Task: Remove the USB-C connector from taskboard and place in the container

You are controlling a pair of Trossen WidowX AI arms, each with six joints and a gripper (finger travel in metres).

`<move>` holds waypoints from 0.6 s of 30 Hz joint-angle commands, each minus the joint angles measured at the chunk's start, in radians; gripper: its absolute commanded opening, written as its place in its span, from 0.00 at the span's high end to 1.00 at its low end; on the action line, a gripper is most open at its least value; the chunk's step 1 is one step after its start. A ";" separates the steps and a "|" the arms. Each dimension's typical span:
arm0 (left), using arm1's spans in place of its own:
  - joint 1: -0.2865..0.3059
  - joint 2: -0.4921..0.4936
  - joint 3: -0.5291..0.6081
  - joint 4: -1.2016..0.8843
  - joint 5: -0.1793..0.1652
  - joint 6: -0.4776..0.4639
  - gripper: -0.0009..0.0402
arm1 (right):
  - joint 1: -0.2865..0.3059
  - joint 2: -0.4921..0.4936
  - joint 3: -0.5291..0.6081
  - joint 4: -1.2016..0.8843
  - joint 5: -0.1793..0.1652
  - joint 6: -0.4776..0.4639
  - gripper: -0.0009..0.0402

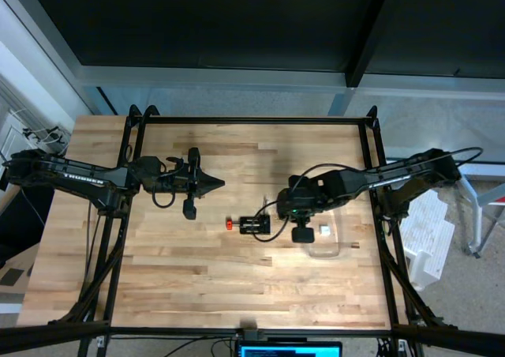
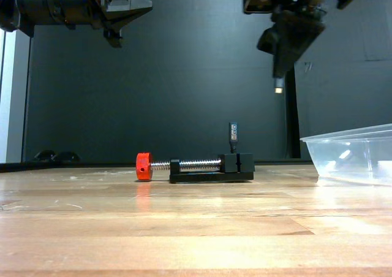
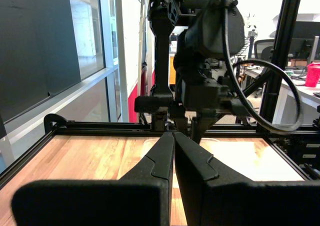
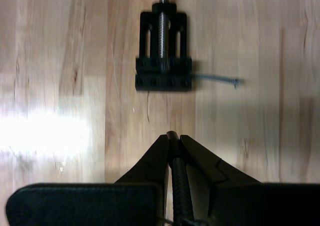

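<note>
**USB-C connector pinched in the right fingers, off the taskboard**

The right gripper (image 4: 172, 137) hangs high above the bench (image 1: 197, 270). Its fingers pinch the USB-C connector (image 4: 176, 168), a thin dark stick pointing down. It is held in the air between the taskboard (image 1: 254, 225) and the container (image 2: 355, 154), which lies at 3 o'clock of the taskboard. The taskboard's red knob (image 2: 143, 166) points to 9 o'clock. The left gripper (image 1: 216, 184) hovers at about 10 o'clock of the taskboard, well apart from it, with its fingers pressed together on nothing.

Matt black plastic on left gripper (image 3: 173, 134), raised at left, and right gripper (image 4: 172, 135), pinching the dark ribbed USB-C connector (image 4: 177, 176) beside the glossy clear-plastic container (image 2: 350, 140), over smooth wooden table (image 2: 184, 228).
</note>
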 commanded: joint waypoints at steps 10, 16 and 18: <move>0.000 0.000 0.000 0.000 0.000 0.000 0.98 | 0.003 -0.208 -0.222 -0.016 0.000 0.011 0.98; 0.000 0.000 0.000 0.000 0.000 0.000 0.98 | 0.003 -0.270 -0.310 -0.020 0.000 0.050 0.98; 0.000 0.000 0.000 0.000 0.000 0.000 0.98 | 0.003 -0.276 -0.330 -0.023 0.000 0.050 0.98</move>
